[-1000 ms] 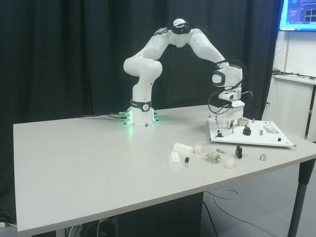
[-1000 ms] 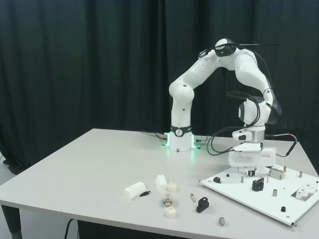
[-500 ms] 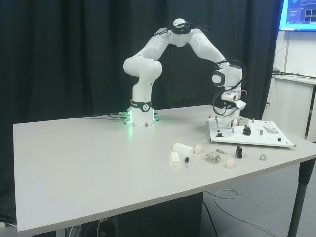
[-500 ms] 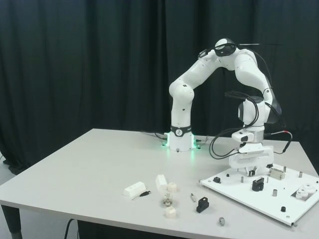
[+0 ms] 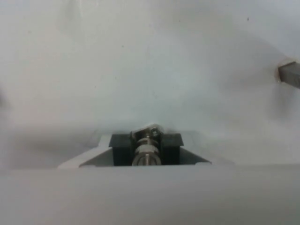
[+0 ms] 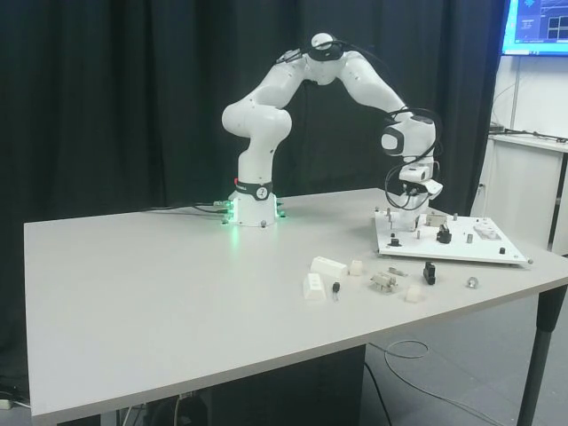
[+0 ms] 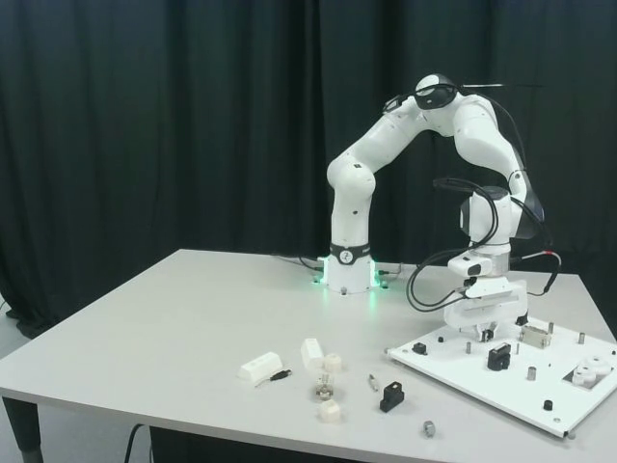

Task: Remove BNC.

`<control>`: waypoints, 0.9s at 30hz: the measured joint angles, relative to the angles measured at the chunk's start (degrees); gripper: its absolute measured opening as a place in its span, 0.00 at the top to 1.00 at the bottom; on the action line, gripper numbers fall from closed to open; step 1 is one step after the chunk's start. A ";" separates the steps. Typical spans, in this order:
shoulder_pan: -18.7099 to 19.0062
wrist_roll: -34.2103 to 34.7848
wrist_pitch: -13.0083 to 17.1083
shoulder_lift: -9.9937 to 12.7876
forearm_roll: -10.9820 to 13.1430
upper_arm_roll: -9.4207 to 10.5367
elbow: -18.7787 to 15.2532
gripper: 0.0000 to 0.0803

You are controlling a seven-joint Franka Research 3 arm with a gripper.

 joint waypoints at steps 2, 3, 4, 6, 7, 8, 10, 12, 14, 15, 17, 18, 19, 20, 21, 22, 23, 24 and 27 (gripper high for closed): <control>-0.01 -0.29 -0.04 0.00 0.04 -0.02 0.00 0.84; -0.02 -0.39 -0.05 0.00 0.06 -0.02 0.00 0.84; -0.02 -0.45 -0.06 0.00 0.06 -0.03 0.00 0.84; -0.02 -0.55 -0.07 0.00 0.07 -0.03 0.00 0.84; -0.02 -0.59 -0.07 0.00 0.07 -0.03 0.00 0.84; -0.02 -0.63 -0.07 0.00 0.07 -0.03 0.00 0.84; -0.02 -0.75 -0.07 0.00 0.07 -0.04 0.00 0.84; -0.02 -0.92 -0.07 0.00 0.07 -0.04 0.00 0.84; -0.02 -1.09 -0.07 0.00 0.07 -0.04 0.00 0.84; -0.02 -1.15 -0.07 0.00 0.07 -0.04 0.00 0.84; -0.02 -1.26 -0.07 0.00 0.07 -0.04 0.00 0.84; -0.02 -1.36 -0.07 0.00 0.07 -0.04 0.00 0.84; -0.02 -1.52 -0.07 0.00 0.07 -0.04 0.00 0.84; -0.02 -1.72 -0.07 0.00 0.07 -0.04 0.01 0.84; -0.02 -1.96 -0.07 0.00 0.07 -0.04 0.01 0.84; -0.02 -2.23 -0.07 0.00 0.07 -0.04 0.01 0.84; -0.02 -2.47 -0.07 0.00 0.07 -0.04 0.01 0.84; -0.02 -2.79 -0.08 0.00 0.07 -0.04 0.01 0.84; -0.02 -4.45 -0.09 0.00 0.07 -0.05 0.01 0.84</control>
